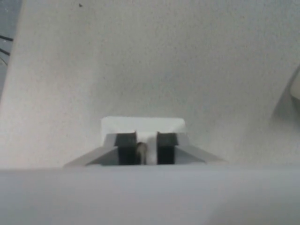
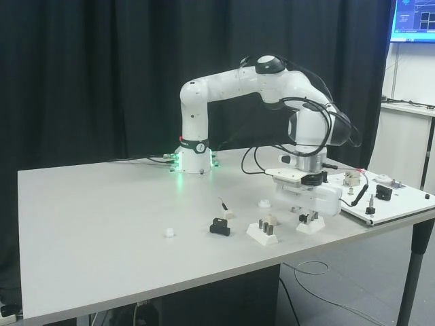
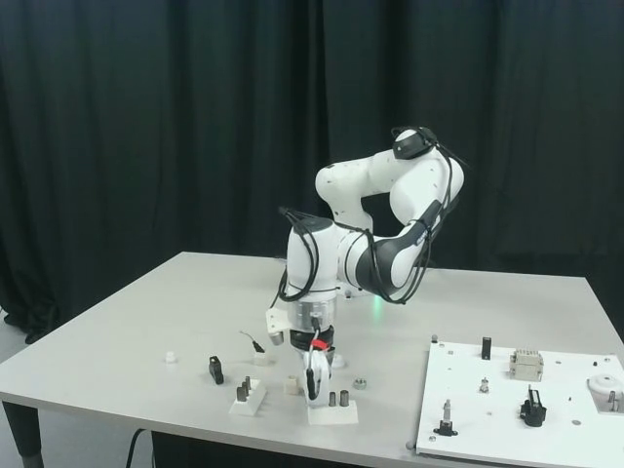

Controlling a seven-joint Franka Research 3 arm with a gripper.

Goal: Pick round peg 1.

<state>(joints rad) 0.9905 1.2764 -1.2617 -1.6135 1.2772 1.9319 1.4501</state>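
Note:
In the wrist view a thin grey round peg (image 1: 142, 149) stands upright between my two black fingertips (image 1: 125, 147), in front of a white holder block (image 1: 143, 125). My gripper (image 1: 146, 151) is open and straddles the peg, which sits close to one finger with a gap to the other. From the first room view the gripper (image 2: 308, 216) is lowered onto a small white holder (image 2: 310, 227) near the table's front edge. The second room view shows the gripper (image 3: 312, 380) at the same holder (image 3: 331, 414), beside two dark pegs (image 3: 339, 398).
A second white holder (image 2: 264, 231) with several grey pegs stands to the left. A black part (image 2: 219, 226), a small white cap (image 2: 169, 232) and a white ring (image 2: 262, 202) lie nearby. A white board (image 2: 401, 204) with fixtures fills the right end of the grey table (image 2: 102, 204).

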